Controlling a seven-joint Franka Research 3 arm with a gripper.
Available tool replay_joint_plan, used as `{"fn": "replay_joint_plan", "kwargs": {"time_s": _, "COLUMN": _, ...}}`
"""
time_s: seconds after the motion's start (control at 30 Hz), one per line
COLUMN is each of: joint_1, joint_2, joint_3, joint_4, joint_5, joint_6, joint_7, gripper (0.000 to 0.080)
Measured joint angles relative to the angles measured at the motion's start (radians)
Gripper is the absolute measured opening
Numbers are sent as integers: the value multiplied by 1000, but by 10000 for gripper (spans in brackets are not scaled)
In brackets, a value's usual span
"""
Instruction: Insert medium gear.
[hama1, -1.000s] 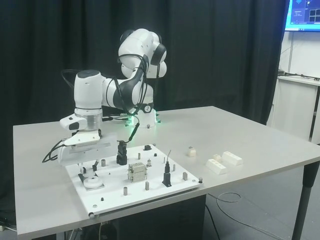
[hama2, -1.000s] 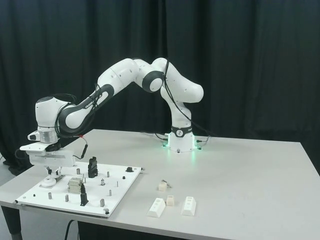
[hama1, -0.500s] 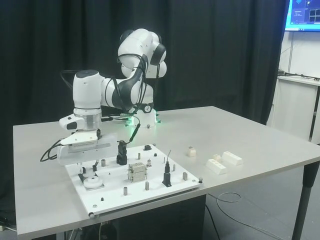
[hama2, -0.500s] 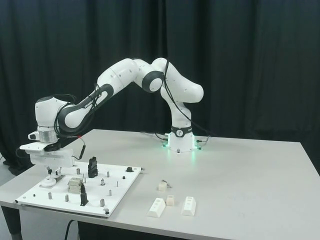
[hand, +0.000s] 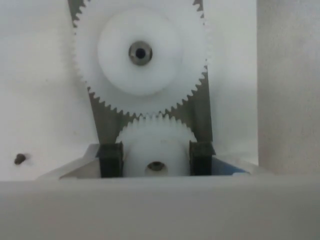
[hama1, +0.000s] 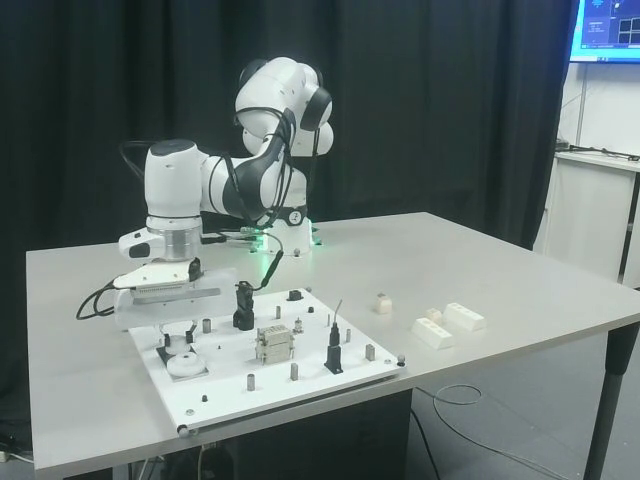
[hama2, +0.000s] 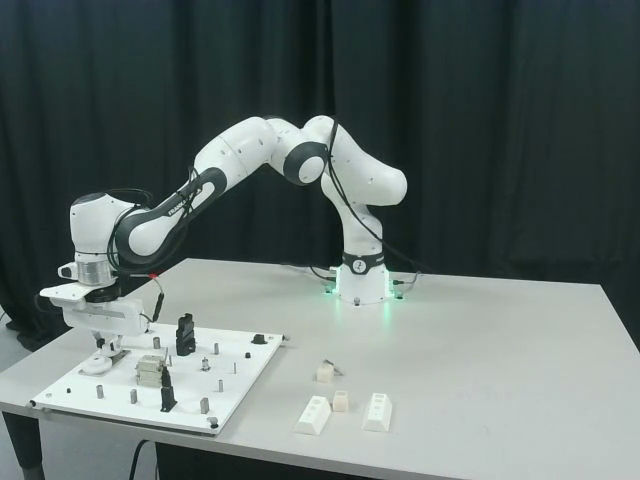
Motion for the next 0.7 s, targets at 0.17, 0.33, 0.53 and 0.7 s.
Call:
{"fn": "replay_joint_plan", "kwargs": {"time_s": 0.17, "joint_1": 0, "joint_2": 0, "joint_3": 0, "joint_4": 0, "joint_5": 0, "joint_6": 0, "joint_7": -7, "gripper": 281}}
{"fn": "replay_joint_plan", "kwargs": {"time_s": 0.33, "joint_1": 0, "joint_2": 0, "joint_3": 0, "joint_4": 0, "joint_5": -1, "joint_6": 0, "joint_7": -49, "gripper": 281}}
{"fn": "replay_joint_plan", "kwargs": {"time_s": 0.53, "joint_1": 0, "joint_2": 0, "joint_3": 0, "joint_4": 0, "joint_5": -1, "joint_6": 0, "joint_7": -127, "gripper": 281}}
{"fn": "replay_joint_plan", "kwargs": {"time_s": 0.7, "joint_1": 1, "joint_2": 0, "joint_3": 0, "joint_4": 0, "joint_5": -1, "joint_6": 0, "joint_7": -207, "gripper": 281}}
